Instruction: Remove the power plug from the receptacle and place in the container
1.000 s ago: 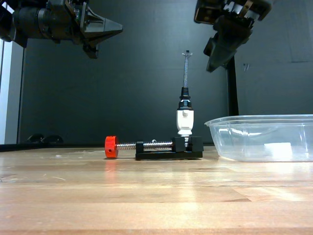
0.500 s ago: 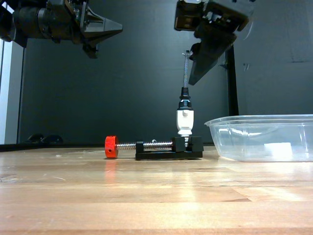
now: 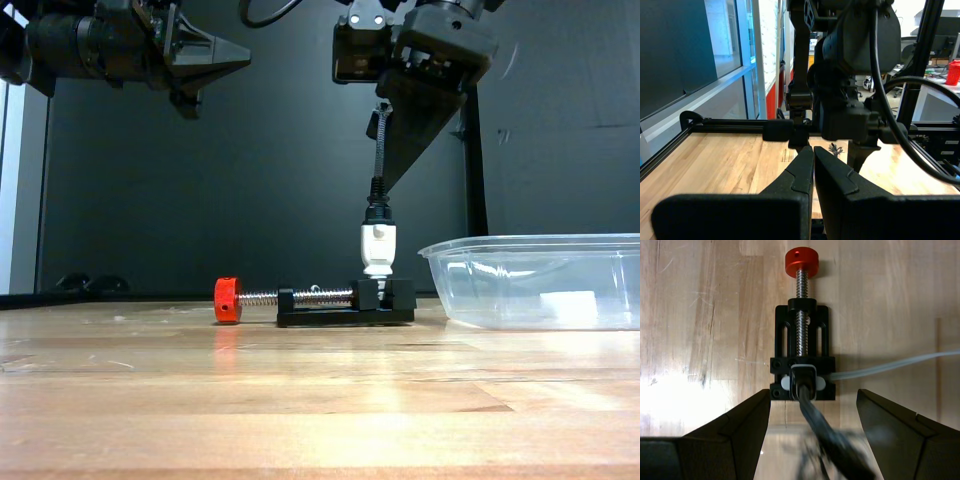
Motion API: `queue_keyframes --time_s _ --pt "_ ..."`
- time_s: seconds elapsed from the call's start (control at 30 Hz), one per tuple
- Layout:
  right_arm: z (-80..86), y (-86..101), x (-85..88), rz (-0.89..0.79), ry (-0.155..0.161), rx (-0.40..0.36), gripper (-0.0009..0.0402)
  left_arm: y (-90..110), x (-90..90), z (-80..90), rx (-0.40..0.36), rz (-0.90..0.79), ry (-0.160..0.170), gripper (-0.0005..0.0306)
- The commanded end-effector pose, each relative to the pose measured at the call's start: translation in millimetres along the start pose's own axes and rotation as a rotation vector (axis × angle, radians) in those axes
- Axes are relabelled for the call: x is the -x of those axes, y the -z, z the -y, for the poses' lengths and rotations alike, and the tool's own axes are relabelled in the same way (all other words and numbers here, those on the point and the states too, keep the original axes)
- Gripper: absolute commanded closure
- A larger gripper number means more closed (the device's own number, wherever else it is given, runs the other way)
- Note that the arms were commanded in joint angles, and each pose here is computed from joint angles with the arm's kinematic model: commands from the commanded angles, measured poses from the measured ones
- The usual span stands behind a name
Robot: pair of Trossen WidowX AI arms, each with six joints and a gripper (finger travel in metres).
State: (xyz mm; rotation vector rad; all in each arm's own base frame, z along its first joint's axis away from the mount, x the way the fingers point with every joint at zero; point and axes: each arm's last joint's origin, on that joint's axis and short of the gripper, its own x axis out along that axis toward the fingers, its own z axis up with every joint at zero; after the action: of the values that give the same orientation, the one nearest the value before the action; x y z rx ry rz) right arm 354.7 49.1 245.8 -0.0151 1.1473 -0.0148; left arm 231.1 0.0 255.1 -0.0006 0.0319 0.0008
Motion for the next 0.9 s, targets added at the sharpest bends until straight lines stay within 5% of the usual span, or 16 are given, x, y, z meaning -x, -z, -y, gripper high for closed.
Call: queue_keyframes --time_s 0.03,0.9 --pt "-1.2 -0.4 -6.5 -0.010 0.001 0.003 0.0153 -0.2 0.0 0.0 0.000 0.001 0.000 0.0300" --pt "-5.2 -1.0 -23.1 -0.018 0.007 0.010 0.0168 -0.2 0.0 0.0 0.000 0.001 0.000 0.0300"
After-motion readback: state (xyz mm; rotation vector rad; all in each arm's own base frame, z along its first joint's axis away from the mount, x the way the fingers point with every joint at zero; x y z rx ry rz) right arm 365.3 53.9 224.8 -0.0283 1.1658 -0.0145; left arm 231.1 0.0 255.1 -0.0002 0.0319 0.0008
